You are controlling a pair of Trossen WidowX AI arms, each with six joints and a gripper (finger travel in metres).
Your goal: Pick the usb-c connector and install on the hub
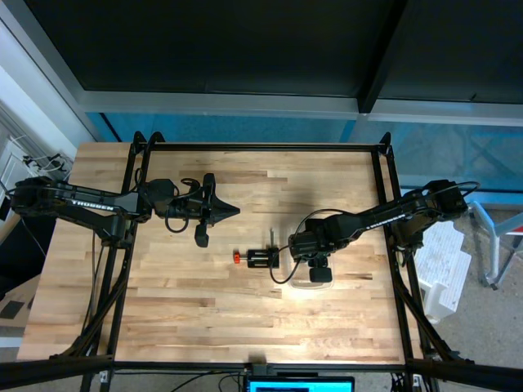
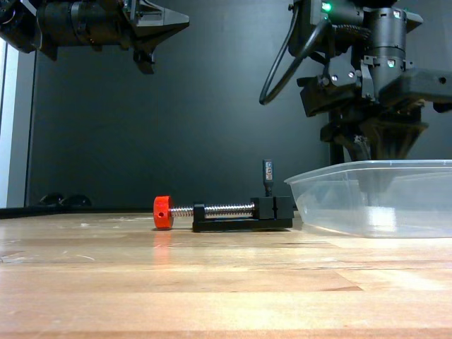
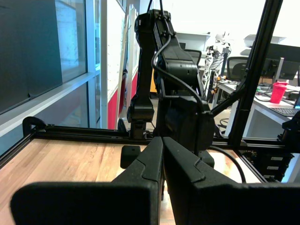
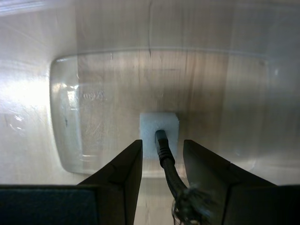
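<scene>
Two arms reach inward over the wooden table (image 1: 204,310). Well to the left of the vise (image 2: 240,212) and high above it, the left gripper (image 1: 235,211) hangs in the air. It points toward the right arm with its fingers (image 3: 145,164) pressed together on nothing. The vise lies flat on the table, its red knob (image 2: 162,212) at the left end. A small black hub (image 2: 268,173) stands upright, clamped at the vise's right end. Just right of the vise sits a clear plastic container (image 2: 332,205). The right gripper (image 4: 161,143) points down into it, fingers spread. Between them the usb-c connector (image 4: 161,137) stands plugged into a white foam block (image 4: 150,123) on the container's floor. Its black cable (image 4: 171,176) rises between the fingers, touching neither.
</scene>
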